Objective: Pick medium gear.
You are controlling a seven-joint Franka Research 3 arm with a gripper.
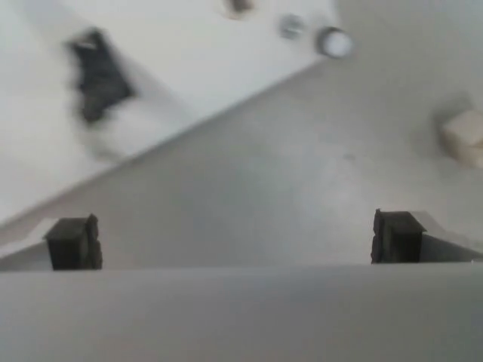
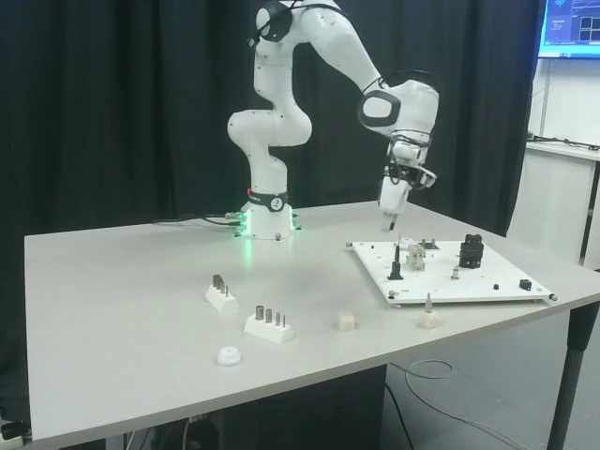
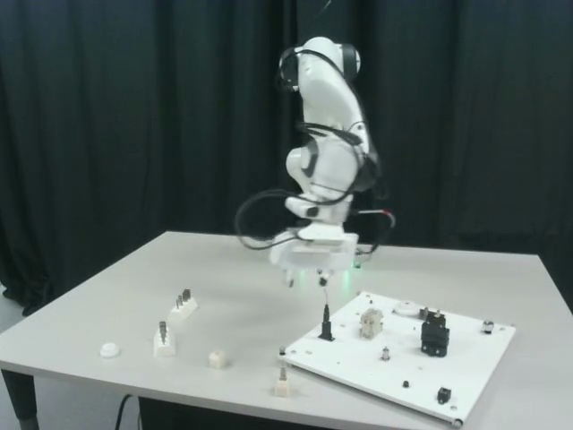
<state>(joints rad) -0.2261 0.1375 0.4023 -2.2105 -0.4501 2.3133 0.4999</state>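
Arm (image 2: pixel 309 56) bent over, claw (image 2: pixel 392 220) spread wide, empty, hanging above white board (image 2: pixel 487 281) edge, clear of table (image 2: pixel 122 281).

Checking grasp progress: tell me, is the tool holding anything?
No, in the wrist view the tool is open, with only bare grey table between its fingertips.

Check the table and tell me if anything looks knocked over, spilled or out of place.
Nothing stands out. The white board lies flat near the table's edge with its parts upright, the small white blocks stand upright on the table, and the claw hangs open in the air above the board, holding nothing.
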